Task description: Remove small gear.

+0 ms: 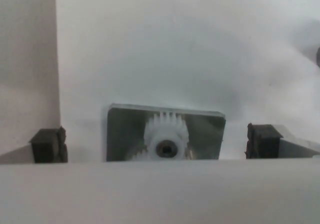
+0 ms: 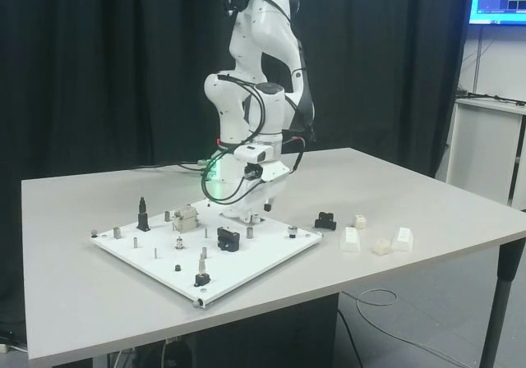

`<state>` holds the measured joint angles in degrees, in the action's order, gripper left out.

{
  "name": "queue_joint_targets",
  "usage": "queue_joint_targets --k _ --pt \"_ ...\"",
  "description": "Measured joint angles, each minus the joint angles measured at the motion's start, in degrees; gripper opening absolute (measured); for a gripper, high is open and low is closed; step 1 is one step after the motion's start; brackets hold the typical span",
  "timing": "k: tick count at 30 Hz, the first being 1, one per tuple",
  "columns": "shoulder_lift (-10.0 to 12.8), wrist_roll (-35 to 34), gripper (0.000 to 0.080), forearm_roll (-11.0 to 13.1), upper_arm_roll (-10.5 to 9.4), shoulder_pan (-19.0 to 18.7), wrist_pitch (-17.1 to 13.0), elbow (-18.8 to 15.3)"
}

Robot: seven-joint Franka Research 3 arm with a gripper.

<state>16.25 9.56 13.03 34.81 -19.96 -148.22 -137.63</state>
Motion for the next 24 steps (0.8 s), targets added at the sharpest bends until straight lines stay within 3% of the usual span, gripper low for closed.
queue_joint_targets --k 20,21,24 --pt "0.92 0.13 0.0800 1.25 -0.21 0.15 -1.26 -0.37" --pt "0.93 0.13 0.0674 1.25 -0.23 0.15 -1.33 -0.37" --pt "0.98 0.13 0.0674 1.25 -0.28 0.17 -1.52 -0.37"
